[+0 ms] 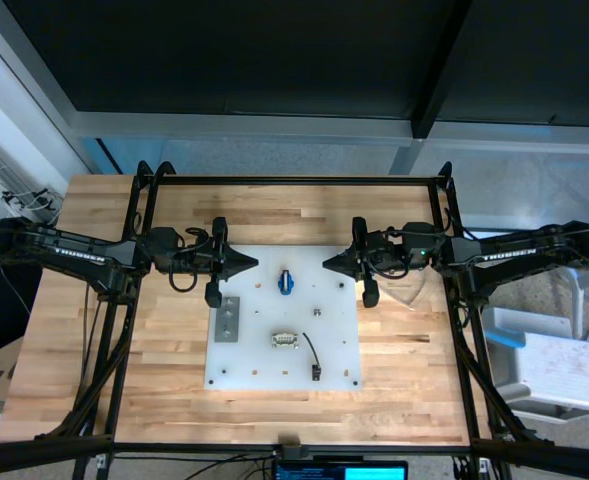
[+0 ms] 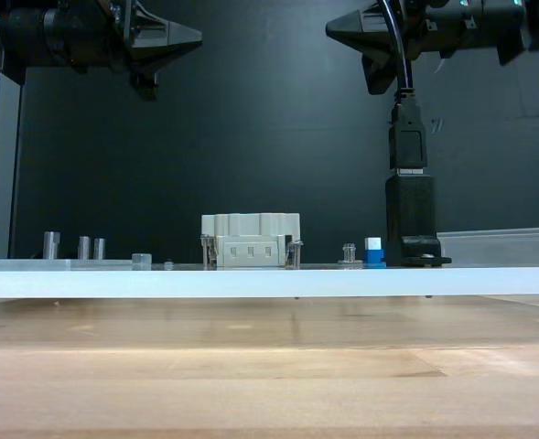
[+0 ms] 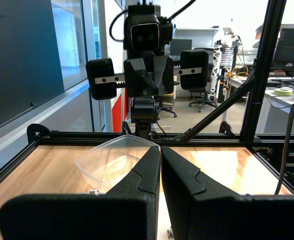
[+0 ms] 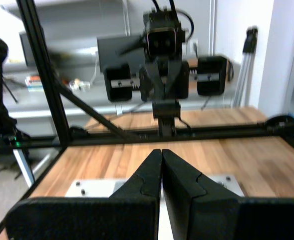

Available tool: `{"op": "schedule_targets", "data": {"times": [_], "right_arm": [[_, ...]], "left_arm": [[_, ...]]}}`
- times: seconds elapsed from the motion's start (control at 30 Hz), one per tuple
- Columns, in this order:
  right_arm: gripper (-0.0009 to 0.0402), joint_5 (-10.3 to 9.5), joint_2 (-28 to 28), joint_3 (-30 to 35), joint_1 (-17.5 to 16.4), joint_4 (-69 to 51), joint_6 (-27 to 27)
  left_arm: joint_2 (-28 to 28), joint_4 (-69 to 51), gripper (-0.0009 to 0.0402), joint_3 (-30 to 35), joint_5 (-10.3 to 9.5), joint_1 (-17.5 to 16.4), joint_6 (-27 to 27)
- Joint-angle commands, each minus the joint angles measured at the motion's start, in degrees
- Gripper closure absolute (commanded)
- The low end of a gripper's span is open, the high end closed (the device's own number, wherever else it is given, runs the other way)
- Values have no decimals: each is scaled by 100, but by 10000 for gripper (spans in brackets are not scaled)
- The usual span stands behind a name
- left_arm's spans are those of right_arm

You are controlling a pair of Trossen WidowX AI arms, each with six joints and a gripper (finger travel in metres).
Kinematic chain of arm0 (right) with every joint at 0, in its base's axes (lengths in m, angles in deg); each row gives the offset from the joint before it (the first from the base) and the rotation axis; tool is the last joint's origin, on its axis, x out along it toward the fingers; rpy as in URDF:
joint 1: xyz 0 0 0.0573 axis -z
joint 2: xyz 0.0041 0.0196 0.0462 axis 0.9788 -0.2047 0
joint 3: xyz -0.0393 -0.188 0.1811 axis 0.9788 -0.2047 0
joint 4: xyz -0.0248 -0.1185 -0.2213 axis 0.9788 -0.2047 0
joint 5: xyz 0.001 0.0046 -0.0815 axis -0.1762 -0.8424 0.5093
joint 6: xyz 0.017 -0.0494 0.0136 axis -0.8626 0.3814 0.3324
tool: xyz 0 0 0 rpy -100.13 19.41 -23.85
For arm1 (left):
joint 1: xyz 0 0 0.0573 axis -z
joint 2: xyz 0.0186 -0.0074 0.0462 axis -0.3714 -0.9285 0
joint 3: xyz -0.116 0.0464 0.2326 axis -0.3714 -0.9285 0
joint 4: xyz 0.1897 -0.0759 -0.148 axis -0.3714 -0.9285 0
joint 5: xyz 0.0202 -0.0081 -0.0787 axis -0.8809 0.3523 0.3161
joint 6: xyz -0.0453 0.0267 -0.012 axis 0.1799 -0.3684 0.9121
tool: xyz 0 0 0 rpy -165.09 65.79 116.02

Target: Remove the USB connector from the USB hub and place in the container

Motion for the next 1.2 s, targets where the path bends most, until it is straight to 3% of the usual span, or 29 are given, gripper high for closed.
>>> {"op": "schedule_targets", "data": {"times": [0.03,0.33,0.53,0.73,0.93,1.07,1.13,1.2], "right_arm": [[392,-20,-37,553,-31,-1298,39],[364,92,-407,1799,-452,-4164,48],[340,638,-647,2109,-1132,-5104,-57],[327,874,-758,2212,-1725,-5536,-643],[315,1497,-758,2212,-2168,-5790,-1156],[303,1587,-758,2212,-2369,-5869,-1587],[297,1823,-835,2212,-2535,-5921,-1703],[292,1928,-911,2216,-2699,-5934,-1867]], "left_arm": [[0,2,392,0,0,-2,0],[0,4,392,0,0,0,0],[0,2,392,0,0,0,0],[0,2,392,0,0,0,0],[0,2,392,0,2,-2,0],[0,4,392,0,2,-2,0],[0,2,392,0,0,0,0],[0,4,392,0,2,-2,0]]}}
